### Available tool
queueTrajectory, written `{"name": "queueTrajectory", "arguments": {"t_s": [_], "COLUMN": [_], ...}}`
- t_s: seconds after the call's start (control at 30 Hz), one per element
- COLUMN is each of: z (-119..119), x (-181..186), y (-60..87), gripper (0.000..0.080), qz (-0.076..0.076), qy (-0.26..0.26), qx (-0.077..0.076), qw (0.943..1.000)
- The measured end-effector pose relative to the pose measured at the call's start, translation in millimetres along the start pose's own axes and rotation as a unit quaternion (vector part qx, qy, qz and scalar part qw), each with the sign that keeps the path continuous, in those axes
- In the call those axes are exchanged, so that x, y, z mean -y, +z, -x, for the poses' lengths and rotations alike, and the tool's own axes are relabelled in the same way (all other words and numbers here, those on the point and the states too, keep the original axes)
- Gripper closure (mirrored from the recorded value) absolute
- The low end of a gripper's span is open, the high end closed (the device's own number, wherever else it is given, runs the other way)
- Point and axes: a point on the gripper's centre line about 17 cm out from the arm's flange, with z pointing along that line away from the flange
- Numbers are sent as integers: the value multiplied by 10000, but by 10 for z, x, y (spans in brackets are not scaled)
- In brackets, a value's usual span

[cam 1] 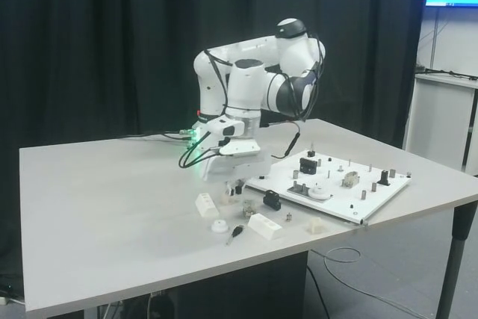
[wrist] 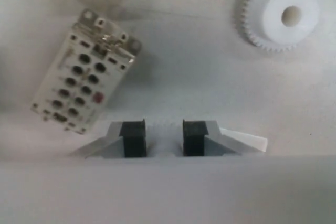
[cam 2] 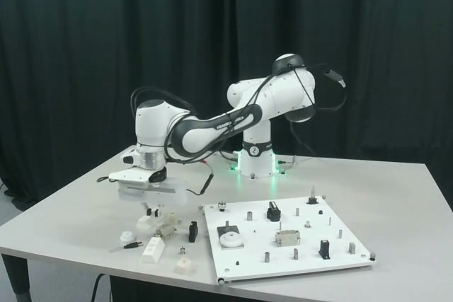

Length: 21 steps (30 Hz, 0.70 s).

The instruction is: Place small gear.

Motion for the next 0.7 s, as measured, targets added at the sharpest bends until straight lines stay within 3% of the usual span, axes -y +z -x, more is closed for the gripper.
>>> {"name": "queueTrajectory", "arguments": {"t_s": [0.7], "z": [61], "x": [-110], "y": [315], "gripper": [656], "qz": [-324], "qy": [-47], "qx": [172], "qw": [9993]}}
